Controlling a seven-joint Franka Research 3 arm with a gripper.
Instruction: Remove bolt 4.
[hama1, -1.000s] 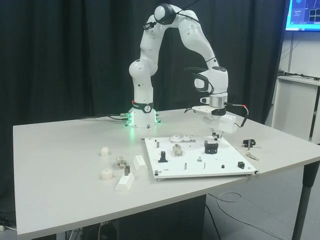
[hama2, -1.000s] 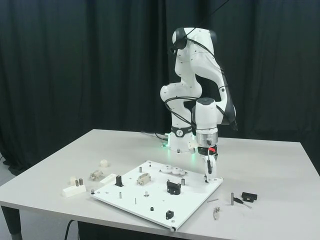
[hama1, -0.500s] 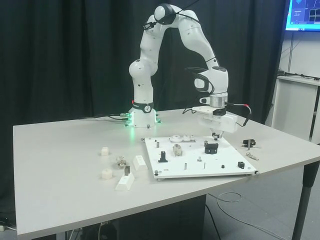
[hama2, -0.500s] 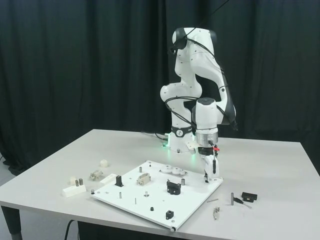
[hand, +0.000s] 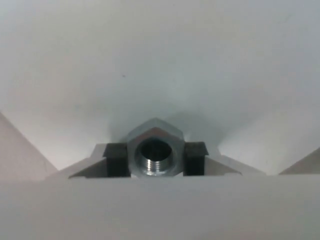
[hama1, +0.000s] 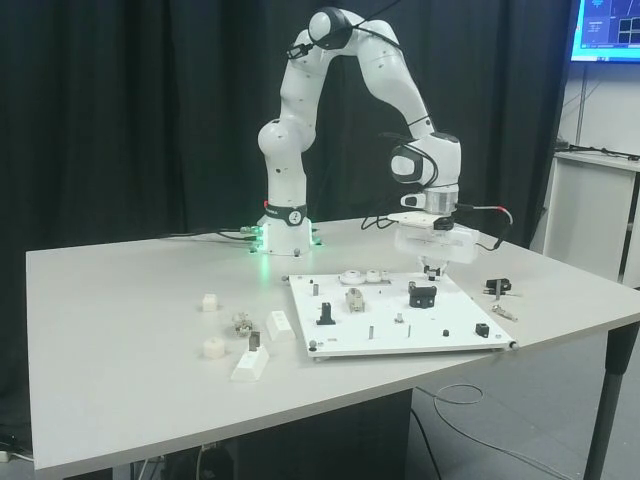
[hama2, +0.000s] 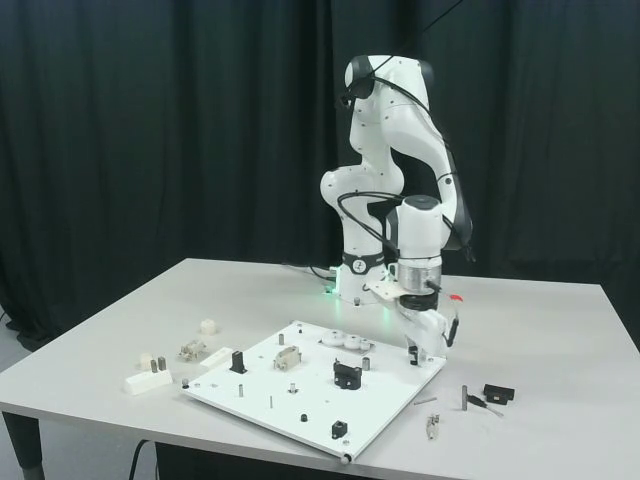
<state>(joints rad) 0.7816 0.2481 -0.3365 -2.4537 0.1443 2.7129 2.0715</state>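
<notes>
In the wrist view my gripper (hand: 154, 160) is shut on bolt 4 (hand: 154, 151), a grey hexagonal metal piece with a threaded bore. Its flats sit between the two black pads (hand: 118, 159). A white surface lies behind it. In both room views the gripper (hama1: 432, 268) (hama2: 413, 351) points down at the far right corner of the white board (hama1: 350, 337) (hama2: 300, 402). The bolt is too small to make out there. Whether it touches the board I cannot tell.
The board carries black brackets (hama1: 423, 295) (hama2: 347, 375), a grey fixture (hama1: 354, 299), white rollers (hama1: 362, 276) and several thin pins. Small black and metal parts (hama1: 497, 288) (hama2: 497, 393) lie on the table right of the board. White blocks (hama1: 209, 301) (hama2: 147, 380) lie left of it.
The wrist has turned about its vertical axis over the same board corner, and the cable at the hand has swung out to the right. The gripper has stayed low at the board.
</notes>
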